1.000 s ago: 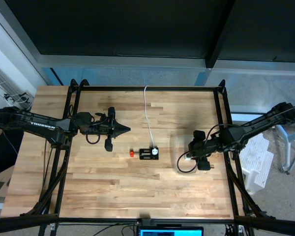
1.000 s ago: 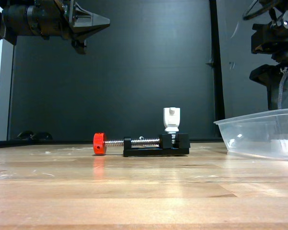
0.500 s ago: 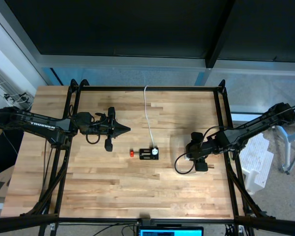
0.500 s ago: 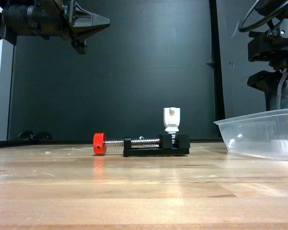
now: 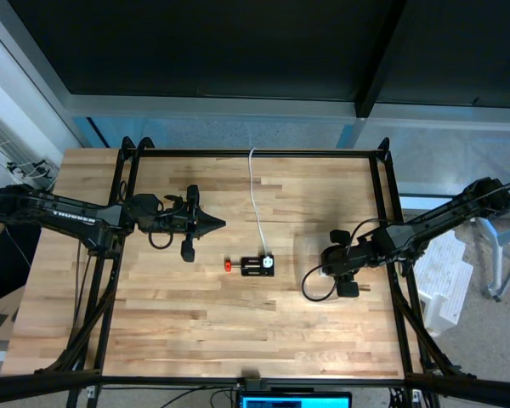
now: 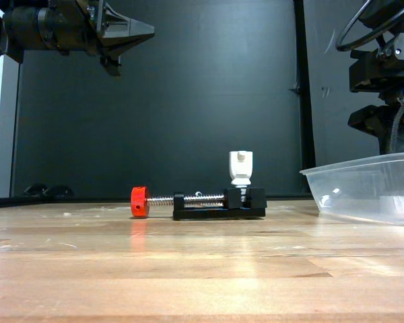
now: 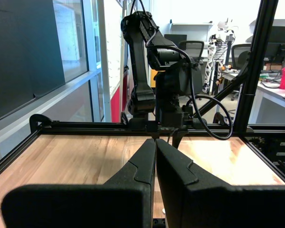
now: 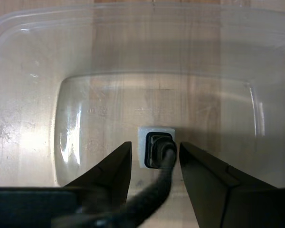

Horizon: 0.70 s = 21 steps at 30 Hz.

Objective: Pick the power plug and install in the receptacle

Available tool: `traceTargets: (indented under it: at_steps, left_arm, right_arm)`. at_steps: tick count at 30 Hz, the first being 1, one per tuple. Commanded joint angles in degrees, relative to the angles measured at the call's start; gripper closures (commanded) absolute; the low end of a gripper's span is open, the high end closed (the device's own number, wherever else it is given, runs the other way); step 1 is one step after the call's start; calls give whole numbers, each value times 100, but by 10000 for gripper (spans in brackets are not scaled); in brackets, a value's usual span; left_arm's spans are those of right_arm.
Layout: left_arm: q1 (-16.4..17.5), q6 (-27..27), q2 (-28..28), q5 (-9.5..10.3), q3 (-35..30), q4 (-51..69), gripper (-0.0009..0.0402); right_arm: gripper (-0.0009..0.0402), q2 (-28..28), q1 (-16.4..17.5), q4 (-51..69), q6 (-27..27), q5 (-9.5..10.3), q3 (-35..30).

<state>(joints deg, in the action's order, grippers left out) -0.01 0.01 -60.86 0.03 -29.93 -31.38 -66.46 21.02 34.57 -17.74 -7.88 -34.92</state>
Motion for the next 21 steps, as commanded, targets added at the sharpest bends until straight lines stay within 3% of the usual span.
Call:
traceTargets:
  at_steps: [1,12,21]
  left_arm:
    - [0,-2,0,0,-2,0,393]
    - [0,0,0,0,-2,0,393]
    - [0,-2,0,0,-2,0,393]
  right_arm:
    - [285,7,2,-7,9,-4,-2]
    - [396,24,2,2,7,-7,-2]
    - [392,87,2,42,9,-7,-2]
